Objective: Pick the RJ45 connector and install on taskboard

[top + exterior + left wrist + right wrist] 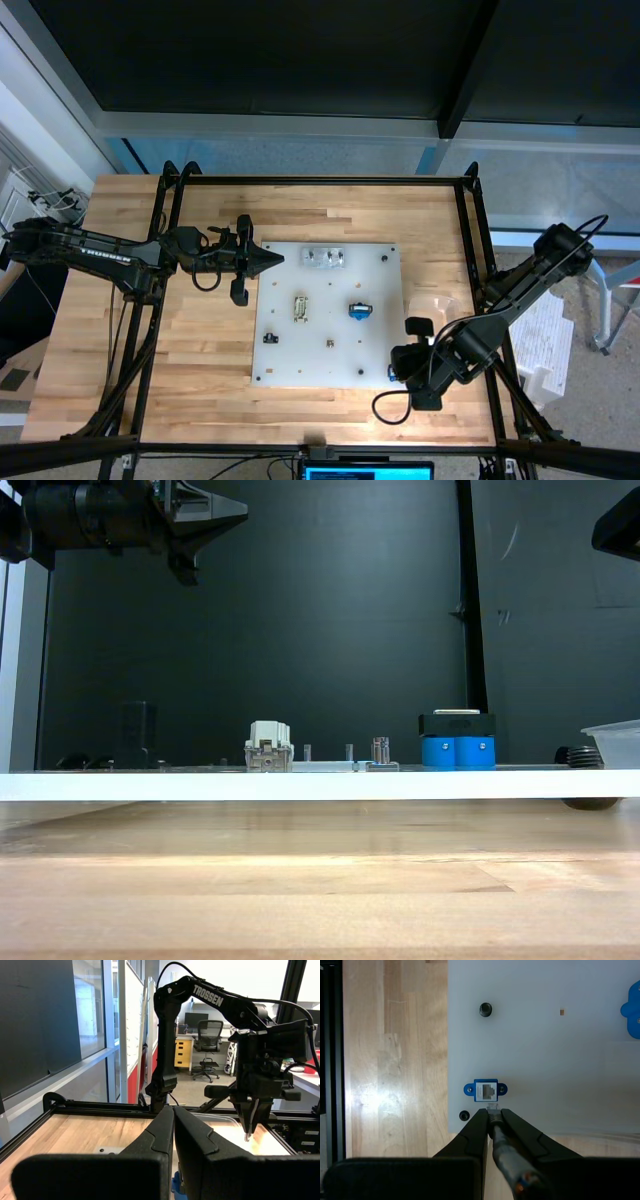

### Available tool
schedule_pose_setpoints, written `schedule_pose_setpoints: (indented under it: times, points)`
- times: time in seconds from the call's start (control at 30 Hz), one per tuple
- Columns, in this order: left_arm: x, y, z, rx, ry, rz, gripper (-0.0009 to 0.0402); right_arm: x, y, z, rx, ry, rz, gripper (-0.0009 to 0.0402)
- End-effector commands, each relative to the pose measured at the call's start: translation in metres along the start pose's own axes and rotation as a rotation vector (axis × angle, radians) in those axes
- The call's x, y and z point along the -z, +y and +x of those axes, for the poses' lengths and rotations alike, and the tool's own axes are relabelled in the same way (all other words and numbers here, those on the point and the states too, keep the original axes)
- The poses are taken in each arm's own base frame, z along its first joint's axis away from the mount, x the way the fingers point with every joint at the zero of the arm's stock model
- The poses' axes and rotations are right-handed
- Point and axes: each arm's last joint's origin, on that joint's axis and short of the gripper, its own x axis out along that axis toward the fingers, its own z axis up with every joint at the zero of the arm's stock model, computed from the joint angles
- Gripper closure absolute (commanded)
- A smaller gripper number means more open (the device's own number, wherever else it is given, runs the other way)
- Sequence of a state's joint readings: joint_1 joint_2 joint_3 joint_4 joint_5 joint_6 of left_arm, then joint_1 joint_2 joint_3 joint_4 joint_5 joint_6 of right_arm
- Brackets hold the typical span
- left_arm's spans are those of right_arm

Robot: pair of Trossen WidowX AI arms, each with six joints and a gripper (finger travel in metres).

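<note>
Right claw (pixel 493 1111) grips RJ45 connector (pixel 496 1127) aimed at blue jack (pixel 485 1090) on taskboard (pixel 545 1050), ready to plug; left claw (pixel 272 258) clenched, parked aloft.

White capitals spell TROSSEN on the right arm (pixel 210 994), on its black link above the right pincer (pixel 248 1132); lettering on the left arm (pixel 95 250) is illegible.

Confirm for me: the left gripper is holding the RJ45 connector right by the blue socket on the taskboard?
No: the right gripper holds it. The right wrist view shows it shut on the RJ45 connector, tip by the blue socket on the taskboard. The left gripper hangs shut and empty above the board's left edge.
</note>
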State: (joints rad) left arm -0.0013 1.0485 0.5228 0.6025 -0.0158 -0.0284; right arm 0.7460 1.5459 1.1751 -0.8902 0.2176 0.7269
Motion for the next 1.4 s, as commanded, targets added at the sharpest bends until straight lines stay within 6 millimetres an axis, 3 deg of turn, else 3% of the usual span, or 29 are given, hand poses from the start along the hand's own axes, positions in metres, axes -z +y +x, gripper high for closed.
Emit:
schedule_pose_setpoints:
  times: [0.03, 0.57, 1.4]
  points:
    - [0.0, 0.0, 0.0, 0.0, 0.0, 0.0, 0.0393, -0.002, 0.001, 0.005, 0.001, 0.0, -0.003, 0.0393]
    - [0.0, 0.0, 0.0, 0.0, 0.0, 0.0, 0.0393, -0.006, 0.005, 0.021, 0.002, 0.013, -0.017, 0.0393]
    - [0.0, 0.0, 0.0, 0.0, 0.0, 0.0, 0.0393, -0.002, 0.004, 0.028, 0.002, 0.008, -0.033, 0.0393]
